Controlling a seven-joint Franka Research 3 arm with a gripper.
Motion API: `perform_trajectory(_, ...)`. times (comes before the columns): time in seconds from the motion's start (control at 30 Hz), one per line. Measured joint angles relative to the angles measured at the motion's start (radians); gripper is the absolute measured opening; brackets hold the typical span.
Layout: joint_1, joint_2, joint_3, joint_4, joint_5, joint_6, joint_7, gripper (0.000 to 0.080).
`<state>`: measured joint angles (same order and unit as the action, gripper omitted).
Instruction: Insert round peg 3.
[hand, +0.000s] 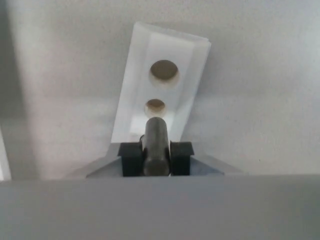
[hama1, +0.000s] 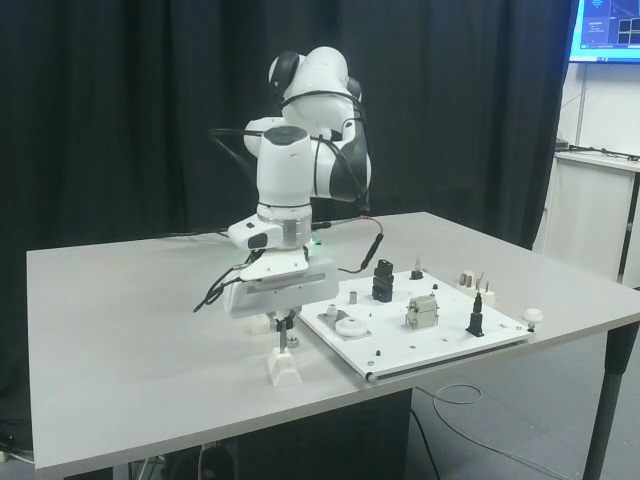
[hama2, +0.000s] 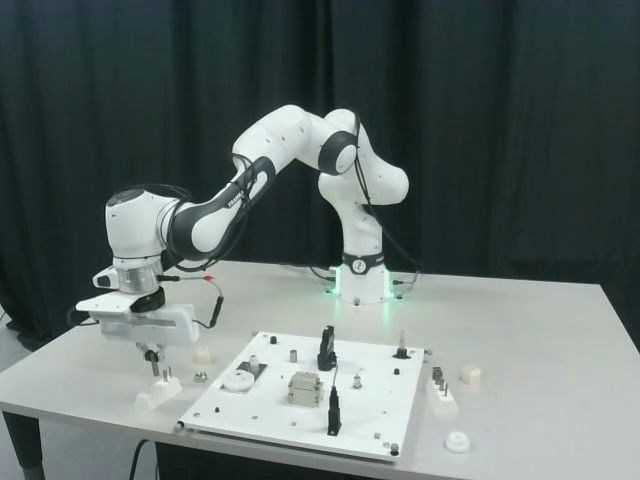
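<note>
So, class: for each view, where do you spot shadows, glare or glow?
Wrist view: a soft shadow band crosses the grey table, and the peg in the tool looks dim. Second room view: green glow at the arm's base. First room view: bright screen.

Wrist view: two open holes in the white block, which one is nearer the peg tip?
The smaller hole, directly ahead of the round peg held in the fingers. The larger hole lies beyond it on the white block.

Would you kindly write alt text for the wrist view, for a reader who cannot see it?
The claw is shut on a grey round peg, held above a white block with two empty round holes showing, one larger than the other. The block rests on the grey table.
</note>
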<state>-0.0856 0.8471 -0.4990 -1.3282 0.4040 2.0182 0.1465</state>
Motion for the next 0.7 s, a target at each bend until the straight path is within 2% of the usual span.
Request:
perform_trajectory(0.3, 0.0, 0.0, -0.009, 0.029, 0.0, -0.042, 0.006, 0.0113)
perform_trajectory(0.7, 0.0, 0.0, -0.009, 0.033, 0.0, -0.046, 0.006, 0.0113)
